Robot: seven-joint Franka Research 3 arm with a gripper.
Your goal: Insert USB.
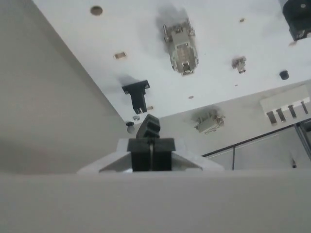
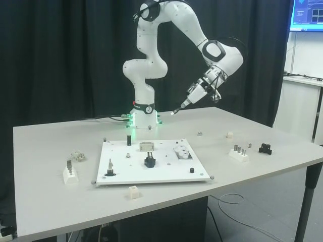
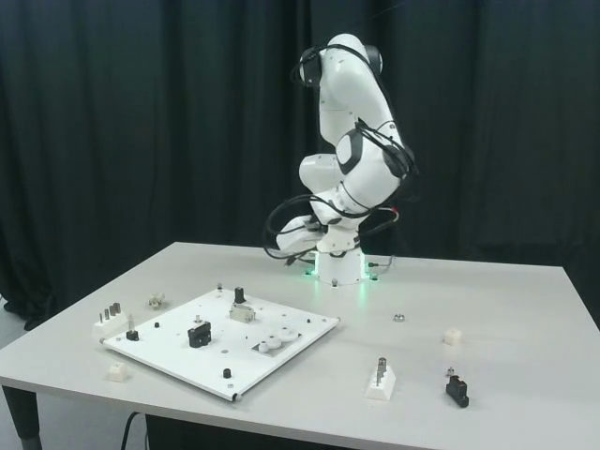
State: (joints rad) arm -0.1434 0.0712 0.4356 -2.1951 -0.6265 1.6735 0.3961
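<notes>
Your claw (image 1: 151, 154) hangs in the air above the worktop (image 2: 45, 146), clamped on a small black USB plug (image 1: 147, 126).

The plug sticks out past the two black fingers (image 1: 141, 156), which press together around it. The arm (image 2: 151, 60) reaches out from its base at the back edge of the worktop, and the claw sits well above the white board (image 2: 151, 176) and off to one side of it. That board lies near the front edge and carries a black upright part (image 1: 137, 95), a grey metal connector (image 1: 181, 47) and other small fittings.
</notes>
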